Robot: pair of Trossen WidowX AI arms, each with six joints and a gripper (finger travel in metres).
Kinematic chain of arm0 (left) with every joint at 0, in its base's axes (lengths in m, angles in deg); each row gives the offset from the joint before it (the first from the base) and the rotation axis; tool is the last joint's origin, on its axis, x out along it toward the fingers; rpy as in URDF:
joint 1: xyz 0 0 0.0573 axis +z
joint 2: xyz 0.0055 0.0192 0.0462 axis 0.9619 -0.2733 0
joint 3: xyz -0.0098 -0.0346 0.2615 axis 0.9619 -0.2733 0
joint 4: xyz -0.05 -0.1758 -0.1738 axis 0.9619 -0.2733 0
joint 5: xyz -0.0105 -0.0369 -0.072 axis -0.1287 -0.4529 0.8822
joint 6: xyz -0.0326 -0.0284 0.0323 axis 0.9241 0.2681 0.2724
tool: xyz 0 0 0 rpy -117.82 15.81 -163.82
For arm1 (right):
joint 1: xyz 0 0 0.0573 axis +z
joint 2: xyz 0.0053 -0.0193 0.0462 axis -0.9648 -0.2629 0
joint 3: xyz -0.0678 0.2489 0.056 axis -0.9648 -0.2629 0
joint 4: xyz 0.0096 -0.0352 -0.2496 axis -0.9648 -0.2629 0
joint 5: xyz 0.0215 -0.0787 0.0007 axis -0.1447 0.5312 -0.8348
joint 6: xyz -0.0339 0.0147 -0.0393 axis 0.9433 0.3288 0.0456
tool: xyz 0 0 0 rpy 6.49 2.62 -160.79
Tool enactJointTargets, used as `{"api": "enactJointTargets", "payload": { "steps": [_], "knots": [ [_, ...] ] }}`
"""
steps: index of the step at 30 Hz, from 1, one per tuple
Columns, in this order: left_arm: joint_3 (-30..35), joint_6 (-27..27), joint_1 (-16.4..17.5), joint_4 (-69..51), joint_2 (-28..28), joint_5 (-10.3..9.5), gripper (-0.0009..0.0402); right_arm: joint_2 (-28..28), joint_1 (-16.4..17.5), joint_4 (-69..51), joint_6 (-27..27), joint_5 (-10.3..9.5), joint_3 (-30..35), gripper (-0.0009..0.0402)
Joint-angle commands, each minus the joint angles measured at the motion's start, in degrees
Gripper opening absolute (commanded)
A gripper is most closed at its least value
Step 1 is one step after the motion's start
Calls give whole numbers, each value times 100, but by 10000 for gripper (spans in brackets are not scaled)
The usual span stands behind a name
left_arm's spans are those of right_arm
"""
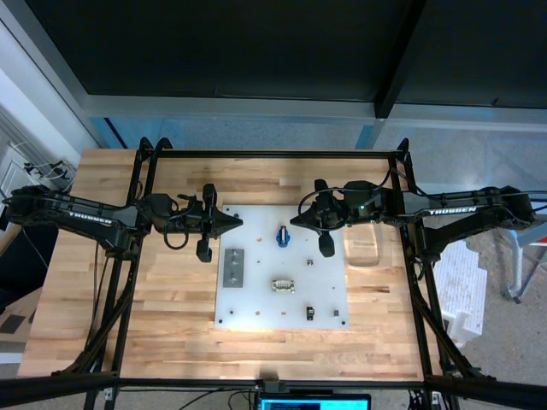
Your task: Pick the 16mm bar and install on taskboard
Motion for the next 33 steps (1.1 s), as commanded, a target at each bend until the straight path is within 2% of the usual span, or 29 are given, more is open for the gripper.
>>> {"api": "enactJointTargets", "payload": {
  "steps": [1,15,19,33],
  "knots": [
    [0,0,2,2,0,0,0,4,-24,385,-9,0,-107,0],
    [0,0,2,0,0,0,0,79,-74,1613,0,-33,-603,0],
    [0,0,0,0,0,0,0,111,-76,1932,0,-157,-782,0],
    [0,0,2,0,0,0,0,304,-83,2618,107,-129,-1246,0]
  ]
}}
